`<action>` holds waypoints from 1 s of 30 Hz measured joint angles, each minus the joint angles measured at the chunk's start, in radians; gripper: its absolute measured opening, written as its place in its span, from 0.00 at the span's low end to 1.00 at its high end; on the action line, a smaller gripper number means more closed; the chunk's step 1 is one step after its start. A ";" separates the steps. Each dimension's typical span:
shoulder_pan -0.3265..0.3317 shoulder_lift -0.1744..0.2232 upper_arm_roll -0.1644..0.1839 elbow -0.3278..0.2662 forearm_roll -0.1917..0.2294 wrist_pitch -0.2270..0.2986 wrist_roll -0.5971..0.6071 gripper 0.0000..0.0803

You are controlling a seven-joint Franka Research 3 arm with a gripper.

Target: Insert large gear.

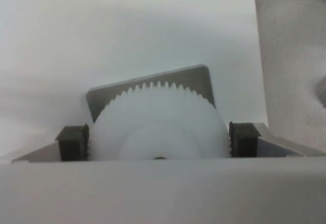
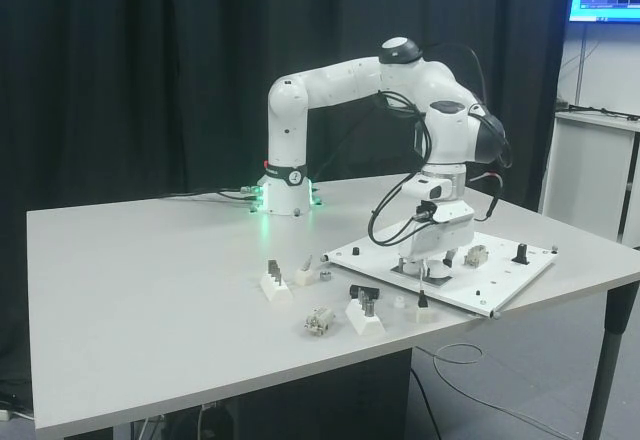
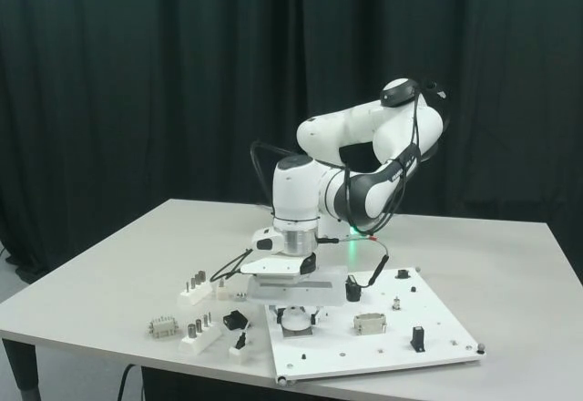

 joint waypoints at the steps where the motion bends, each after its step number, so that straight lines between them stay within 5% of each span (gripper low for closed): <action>1: 0.000 0.000 0.001 0.000 0.000 0.001 0.004 0.74; 30: -0.012 0.000 0.032 0.003 0.004 0.032 0.027 0.74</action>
